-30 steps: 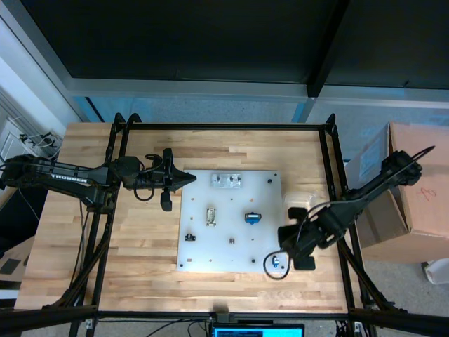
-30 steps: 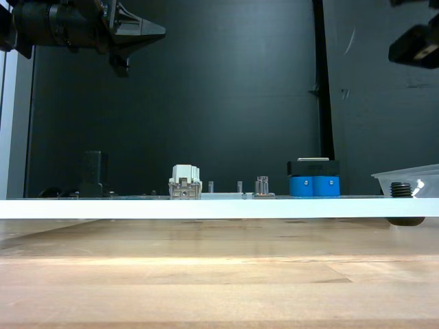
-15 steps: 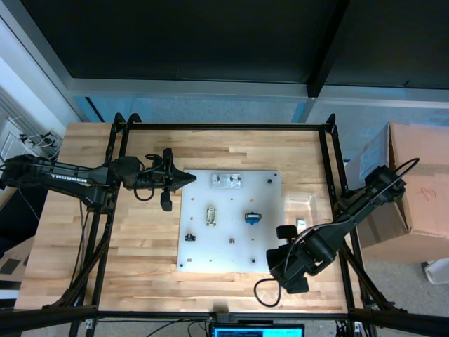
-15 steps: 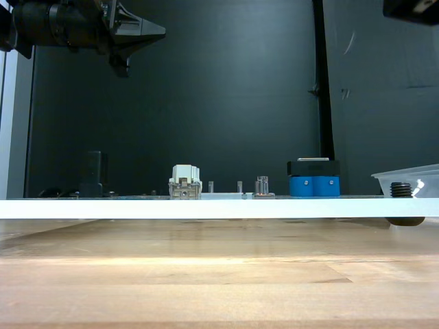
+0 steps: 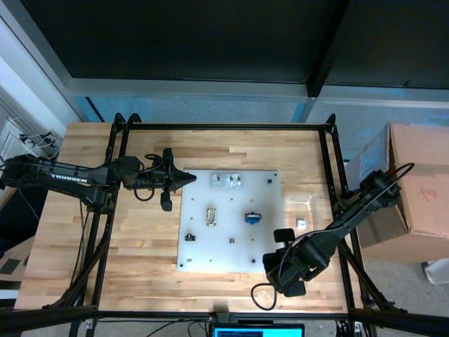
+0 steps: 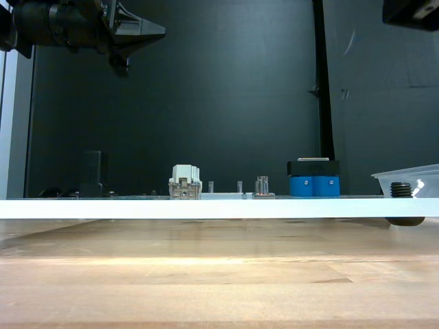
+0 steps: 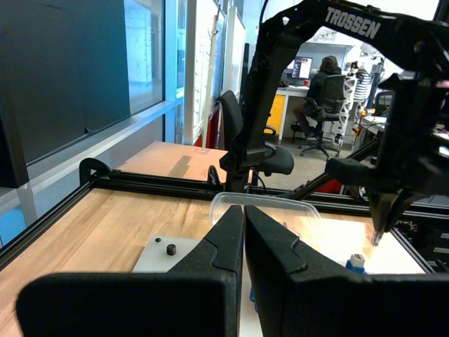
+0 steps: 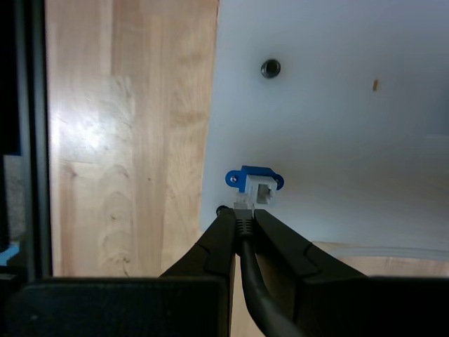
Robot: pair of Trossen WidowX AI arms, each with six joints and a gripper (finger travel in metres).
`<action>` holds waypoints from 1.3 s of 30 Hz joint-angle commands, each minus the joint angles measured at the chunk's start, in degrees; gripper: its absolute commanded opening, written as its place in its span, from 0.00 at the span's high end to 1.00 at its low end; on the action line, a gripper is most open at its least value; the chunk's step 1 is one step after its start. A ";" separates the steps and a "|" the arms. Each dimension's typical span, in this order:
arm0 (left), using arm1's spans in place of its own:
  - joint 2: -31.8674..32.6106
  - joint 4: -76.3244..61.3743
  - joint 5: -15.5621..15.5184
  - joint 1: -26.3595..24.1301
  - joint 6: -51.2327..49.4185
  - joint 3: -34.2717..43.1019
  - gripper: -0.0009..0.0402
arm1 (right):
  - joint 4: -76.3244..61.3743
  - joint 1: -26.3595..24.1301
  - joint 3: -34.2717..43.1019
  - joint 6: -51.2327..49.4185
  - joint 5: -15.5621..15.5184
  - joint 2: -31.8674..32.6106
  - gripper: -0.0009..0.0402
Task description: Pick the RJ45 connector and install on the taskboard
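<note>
The RJ45 connector (image 8: pixel 242 205), a clear plug on a black cable (image 8: pixel 254 284), is held between the fingers of my right gripper (image 8: pixel 242 214), which is shut on it. It hangs well above the white taskboard (image 8: pixel 337 140), clear of the blue RJ45 port (image 8: pixel 254 181) below it. From above, the right gripper (image 5: pixel 276 268) is over the board's near right corner, and the cable (image 5: pixel 261 298) loops toward the table's front edge. The blue port (image 5: pixel 251 218) stands mid-board. My left gripper (image 5: pixel 191 180) is shut and empty, high over the board's left edge (image 6: pixel 161 31).
A clear plastic tray (image 5: pixel 302 203) sits right of the taskboard (image 5: pixel 210 246). Also on the board are a grey connector block (image 6: pixel 185 184) and small posts (image 6: pixel 261 186). A black frame rings the table. A cardboard box (image 5: pixel 410 189) stands off the right side.
My right gripper has moved left and toward the near edge with the connector, rising to the top of the low view. The cable loop followed it. The left arm has not moved.
</note>
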 commanded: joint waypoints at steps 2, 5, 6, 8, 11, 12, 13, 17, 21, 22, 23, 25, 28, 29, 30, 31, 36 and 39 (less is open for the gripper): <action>0.00 0.00 0.02 0.02 0.02 0.00 0.98 | 2.73 -0.11 -2.36 -0.13 -0.09 0.09 0.98; 0.00 0.00 0.02 0.02 0.00 0.00 0.98 | 3.98 -0.13 -3.69 -0.11 -0.13 0.09 0.98; 0.00 0.00 0.02 0.02 0.02 0.00 0.98 | 4.33 -0.13 -4.02 -0.09 -0.13 0.09 0.98; 0.00 0.00 0.02 0.02 0.00 0.00 0.98 | 4.68 -0.22 -4.57 -0.09 -0.09 0.09 0.98; 0.00 0.00 0.02 0.02 0.00 0.00 0.98 | 5.35 -0.35 -5.66 -0.09 -0.04 0.09 0.98; 0.00 0.00 0.02 0.02 0.02 0.00 0.98 | 5.73 -0.39 -6.10 0.02 0.02 0.09 0.98; 0.00 0.00 0.02 0.02 0.02 0.00 0.98 | 6.23 -0.50 -6.58 0.11 0.00 0.09 0.98; 0.00 -0.02 0.02 0.02 0.02 0.00 0.98 | 7.91 -0.83 -8.11 0.11 0.02 0.09 0.98; 0.00 0.00 0.02 0.02 0.00 0.00 0.98 | 8.74 -1.22 -8.79 0.11 0.02 0.09 0.98; 0.00 0.00 0.02 0.02 0.02 0.00 0.98 | 8.76 -1.27 -8.81 0.11 0.02 0.09 0.98; 0.00 0.00 0.02 0.02 0.02 0.00 0.98 | 8.79 -1.29 -8.85 0.11 0.00 0.09 0.98; 0.00 0.00 0.02 0.02 0.00 0.00 0.98 | 8.81 -1.36 -8.94 0.11 0.00 0.09 0.98; 0.00 0.00 0.02 0.02 0.00 0.00 0.98 | 8.83 -1.38 -9.11 0.11 0.00 0.09 0.98; 0.00 0.00 0.02 0.02 0.00 0.00 0.98 | 8.83 -1.38 -9.18 0.11 -0.02 0.09 0.98; 0.00 0.00 0.02 0.02 0.02 0.00 0.98 | 8.83 -1.40 -9.22 0.13 -0.02 0.09 0.98; 0.00 0.00 0.02 0.02 0.02 0.00 0.98 | 8.83 -1.40 -9.22 0.13 -0.04 0.09 0.98; 0.00 0.00 0.02 0.02 0.02 0.00 0.98 | 8.81 -1.49 -9.22 0.11 -0.04 0.09 0.98; 0.00 0.00 0.02 0.02 0.00 0.00 0.98 | 8.81 -1.51 -9.22 0.11 -0.02 0.09 0.98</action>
